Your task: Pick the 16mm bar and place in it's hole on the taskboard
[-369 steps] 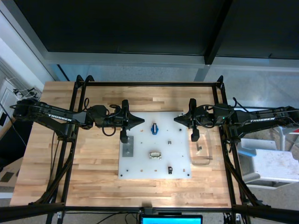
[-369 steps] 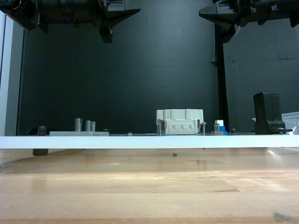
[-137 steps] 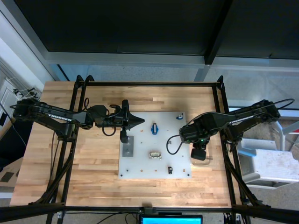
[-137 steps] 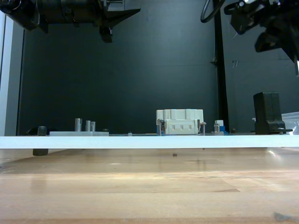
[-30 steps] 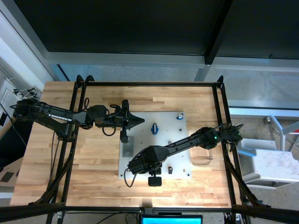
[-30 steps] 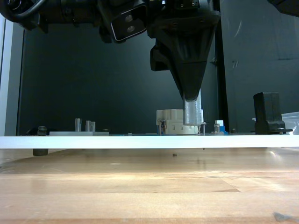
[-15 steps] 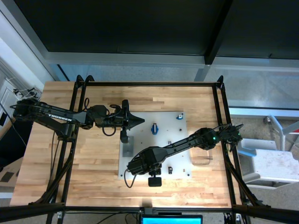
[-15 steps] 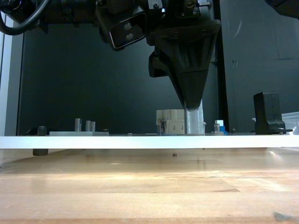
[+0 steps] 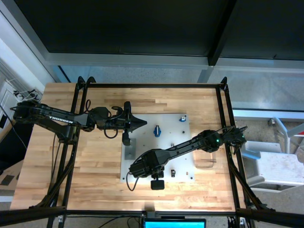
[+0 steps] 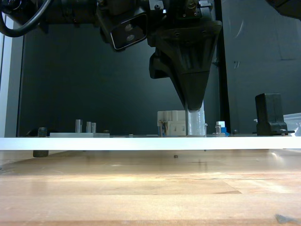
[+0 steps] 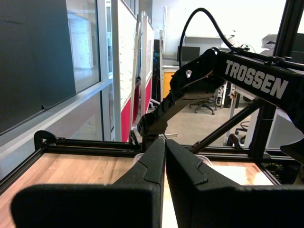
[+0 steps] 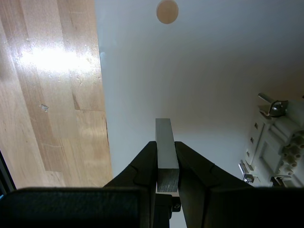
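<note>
**A:** What lies under the two grippers?

**B:** A wooden table (image 9: 95, 161), and on it the white taskboard (image 9: 145, 140). The right arm (image 9: 190, 142) stretches across the whole board. The left arm (image 9: 57, 121) reaches only to one edge of it.

**A:** And the left gripper?

**B:** The left gripper (image 11: 165, 141) hangs level, high above that edge and well apart from the right gripper. Its fingers are pressed together with nothing between them.

**A:** The right gripper?

**B:** The right gripper (image 10: 194, 106) points straight down at the board. Its fingers (image 12: 147, 161) are clamped on the 16mm bar (image 10: 196, 123).

**A:** How does the bar lie?

**B:** Upright, sticking out below the fingertips, with its lower end down at the board's top face. I cannot tell whether it sits in a hole. The right wrist view shows only plain white board around its end.

**A:** Anything close by?

**B:** A white connector (image 12: 280, 142) stands just to one side of the right gripper. A small round hole (image 12: 167, 10) lies in the board, apart from the bar's end.
</note>
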